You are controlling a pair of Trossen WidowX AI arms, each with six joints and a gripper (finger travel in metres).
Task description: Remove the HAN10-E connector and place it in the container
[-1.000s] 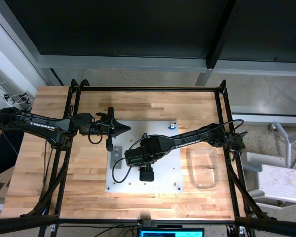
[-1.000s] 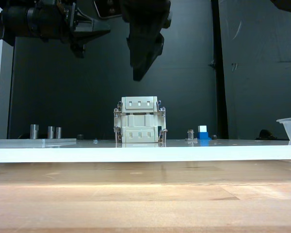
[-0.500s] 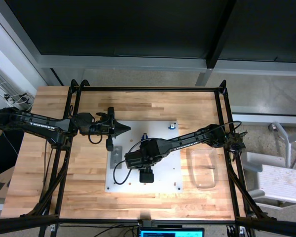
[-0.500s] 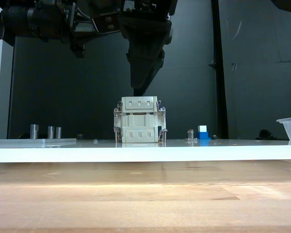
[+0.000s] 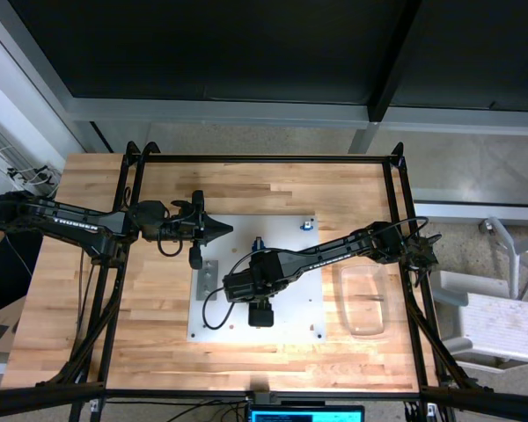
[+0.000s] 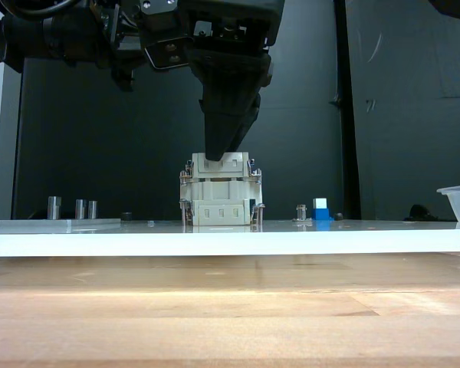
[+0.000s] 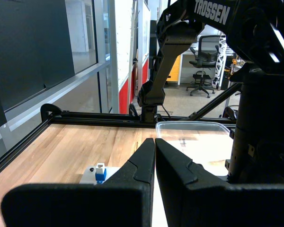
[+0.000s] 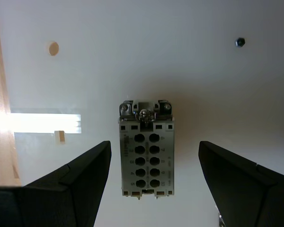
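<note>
Right gripper (image 8: 154, 145) points straight down with its jaws spread wide, and the HAN10-E connector (image 8: 146, 161) sits in the gap between the two fingers (image 8: 80, 184). Bare board shows on each side of the connector, so neither finger touches its flanks. In the low view the fingertips have reached the level of the connector's top piece and overlap it.

Directly beneath the claw, the connector stands upright on the white board (image 5: 213, 327), its two rows of round sockets facing up at the wrist camera. Just to the claw's left on the board lies a grey metal block (image 5: 209, 280). A small blue part (image 6: 320, 211) stands farther off to the claw's right.

Beyond the board's edge, well to the claw's right, the container (image 5: 363, 301) rests on the wooden table (image 5: 154, 338).

Left gripper (image 5: 223, 229) hangs above the board's far left edge, beyond the claw, with its fingers pressed together and holding nothing.
</note>
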